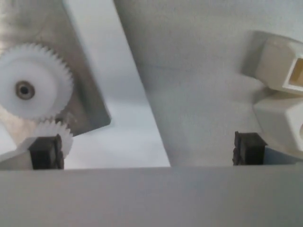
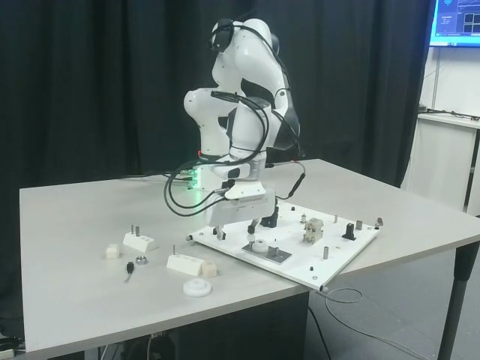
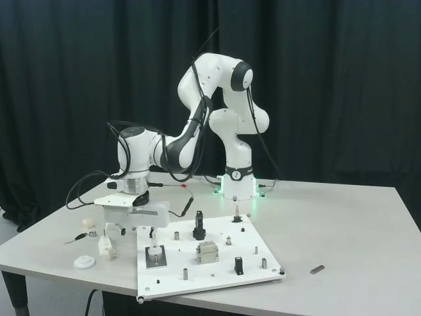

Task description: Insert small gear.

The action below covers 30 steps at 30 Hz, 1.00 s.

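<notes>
1. Gripper (image 1: 147,150): fingers are spread wide, nothing pinched.
2. Small gear (image 1: 60,134): seated on the plate (image 1: 80,42) beside one fingertip, meshed against the large gear (image 1: 35,79).
3. Risk: the gear could be dislodged if that near finger clips it during retreat.
</notes>
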### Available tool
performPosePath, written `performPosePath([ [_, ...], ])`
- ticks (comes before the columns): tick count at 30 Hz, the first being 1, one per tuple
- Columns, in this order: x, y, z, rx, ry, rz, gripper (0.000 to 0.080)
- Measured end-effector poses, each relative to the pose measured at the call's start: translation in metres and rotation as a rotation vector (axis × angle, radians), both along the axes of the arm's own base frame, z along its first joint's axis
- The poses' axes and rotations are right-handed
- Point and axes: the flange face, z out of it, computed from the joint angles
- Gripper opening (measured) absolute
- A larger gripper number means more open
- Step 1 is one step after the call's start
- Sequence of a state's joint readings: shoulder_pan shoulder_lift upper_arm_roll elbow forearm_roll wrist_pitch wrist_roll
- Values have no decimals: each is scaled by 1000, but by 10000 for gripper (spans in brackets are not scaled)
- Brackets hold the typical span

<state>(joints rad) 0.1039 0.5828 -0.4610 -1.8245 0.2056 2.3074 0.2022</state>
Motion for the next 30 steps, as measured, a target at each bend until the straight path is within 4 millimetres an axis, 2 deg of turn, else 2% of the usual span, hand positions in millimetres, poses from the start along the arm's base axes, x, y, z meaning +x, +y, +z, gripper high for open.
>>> performPosePath([
  [17,-3,-3,-17,6,19,21,800],
  [30,-3,-2,-17,12,19,48,800],
])
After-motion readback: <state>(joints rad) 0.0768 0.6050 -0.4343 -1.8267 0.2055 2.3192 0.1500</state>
